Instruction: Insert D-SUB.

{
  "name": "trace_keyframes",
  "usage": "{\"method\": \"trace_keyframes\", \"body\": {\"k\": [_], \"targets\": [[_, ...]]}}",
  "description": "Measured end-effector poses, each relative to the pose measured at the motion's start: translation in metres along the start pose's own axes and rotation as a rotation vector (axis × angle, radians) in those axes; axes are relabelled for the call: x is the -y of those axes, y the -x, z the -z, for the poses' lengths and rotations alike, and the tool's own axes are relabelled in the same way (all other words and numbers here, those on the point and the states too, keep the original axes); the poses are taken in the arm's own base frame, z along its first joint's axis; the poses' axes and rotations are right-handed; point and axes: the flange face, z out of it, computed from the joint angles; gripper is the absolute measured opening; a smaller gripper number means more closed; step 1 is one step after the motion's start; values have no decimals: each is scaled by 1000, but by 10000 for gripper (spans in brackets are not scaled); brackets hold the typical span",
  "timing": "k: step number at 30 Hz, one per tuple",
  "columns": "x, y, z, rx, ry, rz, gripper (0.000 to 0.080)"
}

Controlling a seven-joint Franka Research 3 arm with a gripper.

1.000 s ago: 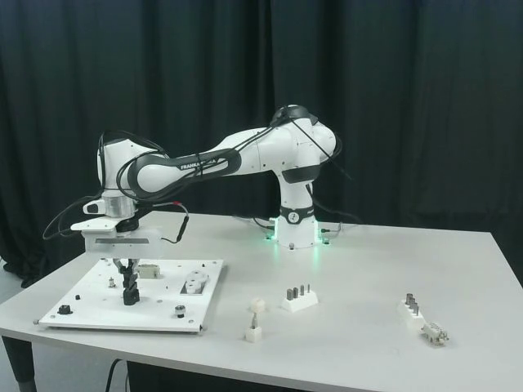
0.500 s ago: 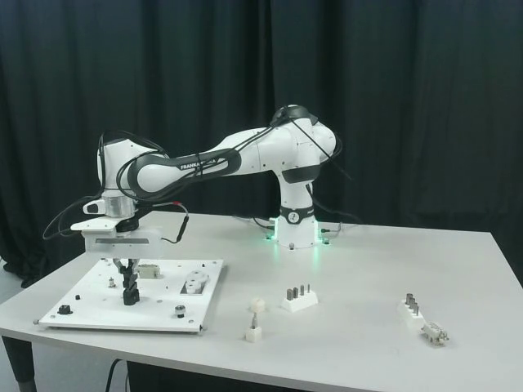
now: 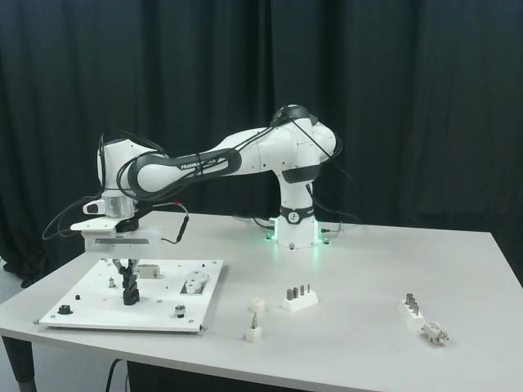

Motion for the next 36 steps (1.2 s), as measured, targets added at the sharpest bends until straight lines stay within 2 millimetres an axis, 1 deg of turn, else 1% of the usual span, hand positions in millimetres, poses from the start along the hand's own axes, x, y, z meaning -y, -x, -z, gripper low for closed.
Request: {"method": "trace_keyframes", "body": {"k": [14, 36], "targets": [[2, -2, 0, -14, -1, 8, 147], [-2, -3, 0, -18, 2, 5, 147]]}}
